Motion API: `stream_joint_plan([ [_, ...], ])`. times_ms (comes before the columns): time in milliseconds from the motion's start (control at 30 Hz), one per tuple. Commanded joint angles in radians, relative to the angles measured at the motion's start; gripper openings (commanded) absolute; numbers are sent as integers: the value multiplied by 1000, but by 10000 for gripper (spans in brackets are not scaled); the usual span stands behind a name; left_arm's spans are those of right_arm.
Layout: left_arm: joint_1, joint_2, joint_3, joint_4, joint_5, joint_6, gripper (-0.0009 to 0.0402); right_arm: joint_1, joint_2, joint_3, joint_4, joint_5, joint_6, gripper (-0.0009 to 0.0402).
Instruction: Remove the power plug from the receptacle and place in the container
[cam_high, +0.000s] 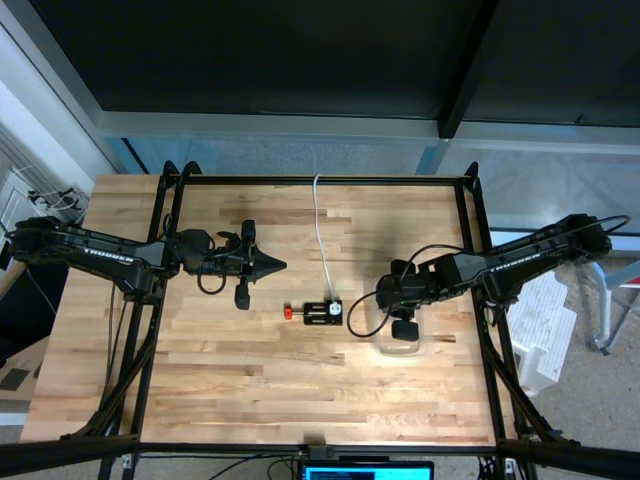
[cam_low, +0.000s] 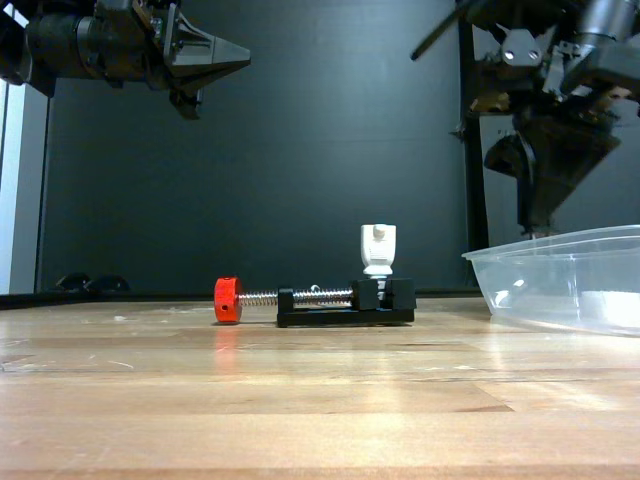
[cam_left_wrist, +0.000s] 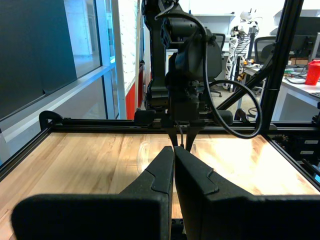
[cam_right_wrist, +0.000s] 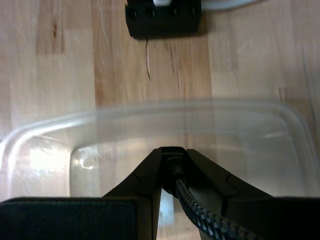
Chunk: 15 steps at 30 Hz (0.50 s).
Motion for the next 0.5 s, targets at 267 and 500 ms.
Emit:
stream_joint_plan([
  [267,0,0,0,0,0,0,0,4,-58,-95,79,4,5,26],
  [500,0,0,0,0,0,0,0,5,-94,-111,82,29,8,106],
])
